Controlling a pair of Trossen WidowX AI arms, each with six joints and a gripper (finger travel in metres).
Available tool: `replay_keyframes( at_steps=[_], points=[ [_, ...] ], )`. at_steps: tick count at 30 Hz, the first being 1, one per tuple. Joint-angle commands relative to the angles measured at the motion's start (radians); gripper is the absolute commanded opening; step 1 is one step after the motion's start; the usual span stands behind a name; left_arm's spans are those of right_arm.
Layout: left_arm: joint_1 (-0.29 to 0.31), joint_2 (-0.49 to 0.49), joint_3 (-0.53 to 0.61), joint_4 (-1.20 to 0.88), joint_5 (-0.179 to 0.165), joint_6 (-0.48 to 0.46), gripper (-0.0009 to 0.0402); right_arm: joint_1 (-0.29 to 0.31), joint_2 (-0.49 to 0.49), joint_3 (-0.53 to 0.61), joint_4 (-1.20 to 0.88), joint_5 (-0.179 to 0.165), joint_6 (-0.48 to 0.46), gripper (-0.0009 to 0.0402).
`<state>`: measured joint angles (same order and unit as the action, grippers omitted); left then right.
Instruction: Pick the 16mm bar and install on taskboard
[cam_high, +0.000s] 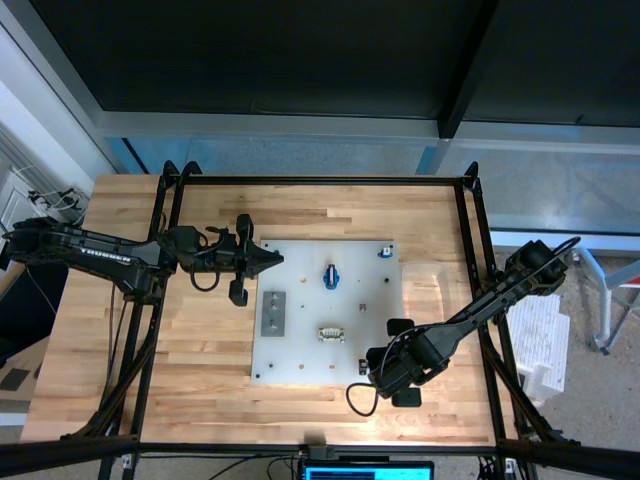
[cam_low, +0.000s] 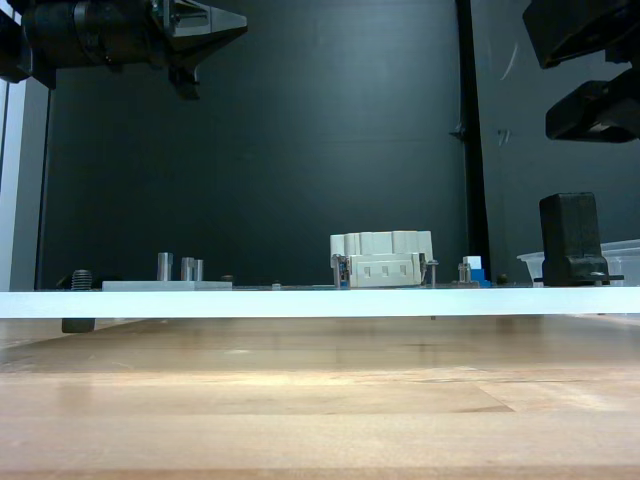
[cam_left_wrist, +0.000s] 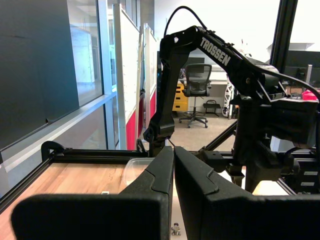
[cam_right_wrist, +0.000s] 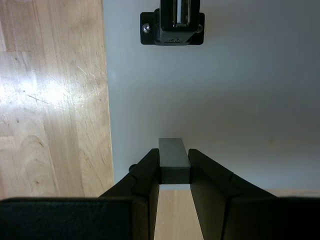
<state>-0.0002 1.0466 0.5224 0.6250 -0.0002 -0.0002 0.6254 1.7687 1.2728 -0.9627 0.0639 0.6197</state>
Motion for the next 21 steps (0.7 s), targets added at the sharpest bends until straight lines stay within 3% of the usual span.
replay_keyframes(
  at_steps=[1,21],
  points=[
    [0.0,0.0,0.0,0.0,0.0,0.0,0.0,0.002,0.0,-0.015,0.021,-0.004,0.0,0.0011],
    [0.0,0.0,0.0,0.0,0.0,0.0,0.0,0.004,0.0,-0.053,0.065,-0.004,0.0,0.0013]
  ],
)
